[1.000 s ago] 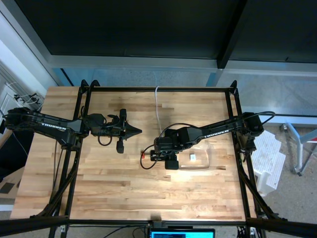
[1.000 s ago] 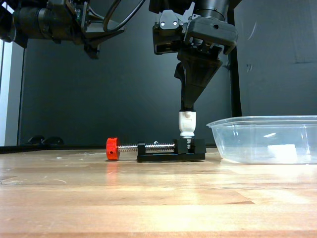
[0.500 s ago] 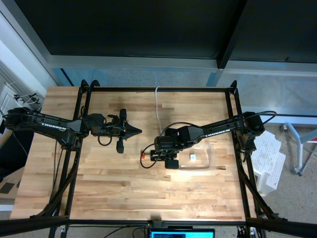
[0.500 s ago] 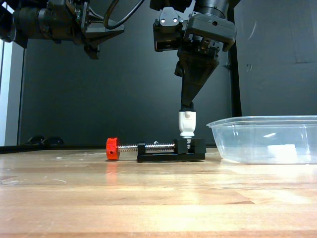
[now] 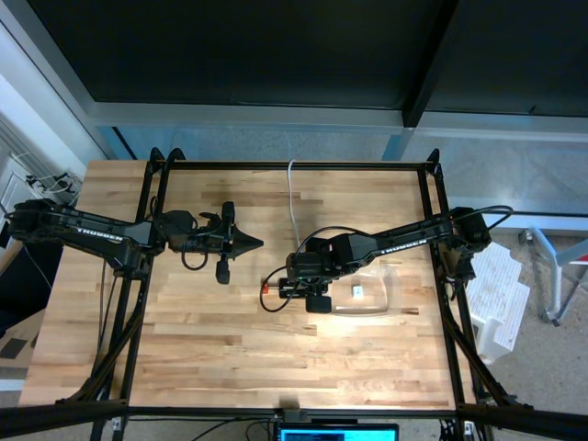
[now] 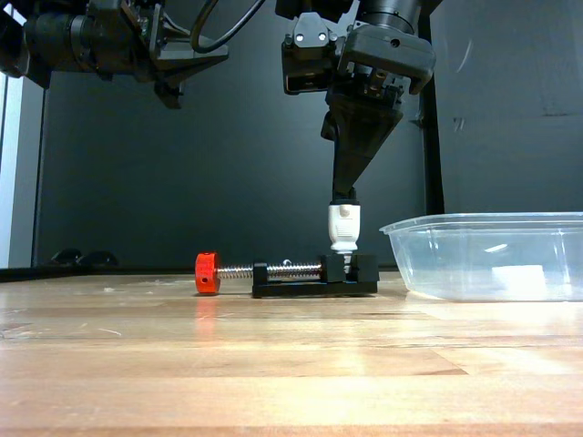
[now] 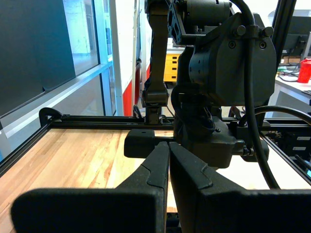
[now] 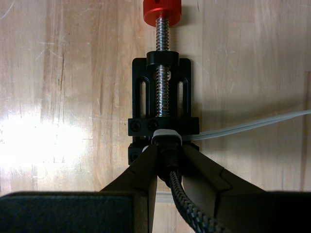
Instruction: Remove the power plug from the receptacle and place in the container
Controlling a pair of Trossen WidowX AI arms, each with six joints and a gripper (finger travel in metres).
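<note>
Two hands observed: right hand [image 8: 167, 151] clamped on power plug [image 8: 168, 161], seated in receptacle [image 6: 343, 228] near container [image 6: 483, 264]; left hand [image 5: 254, 243] closed, hovering well apart above counter [image 5: 230, 349]

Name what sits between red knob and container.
Low view: vise clamping the receptacle, right claw shut on the power plug above it; left claw hovers far left.
</note>
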